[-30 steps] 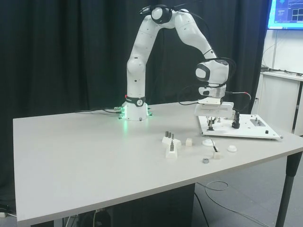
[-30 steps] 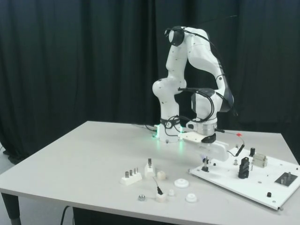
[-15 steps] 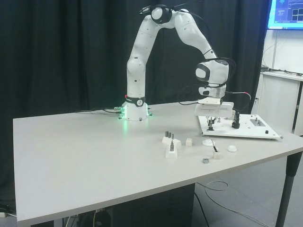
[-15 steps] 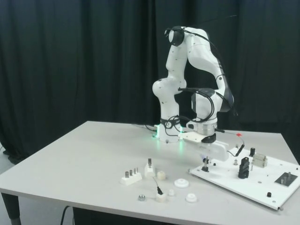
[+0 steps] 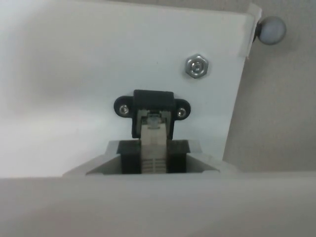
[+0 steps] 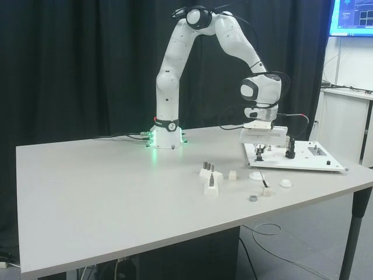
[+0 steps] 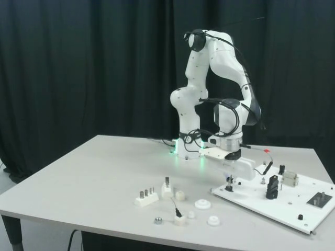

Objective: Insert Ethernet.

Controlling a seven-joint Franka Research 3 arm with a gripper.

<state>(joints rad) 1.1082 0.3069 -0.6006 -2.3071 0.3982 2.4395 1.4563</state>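
Ethernet plug (image 5: 153,143) (pincer-held) entering black socket (image 5: 153,106)

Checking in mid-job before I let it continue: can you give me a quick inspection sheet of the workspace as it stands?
Surface: grey table, arm bolted on it, green light at its base.
Job's things: Ethernet plug sits at the mouth of the black socket on the white board; full seating cannot be judged.
Clutter: small white fixtures with pins, white discs and a nut lie in front of the board.
Gripper: gripper low over the board's near corner, holding the plug.
Cables: a cable hangs below the table.
Surroundings: black curtain; a screen at one side.
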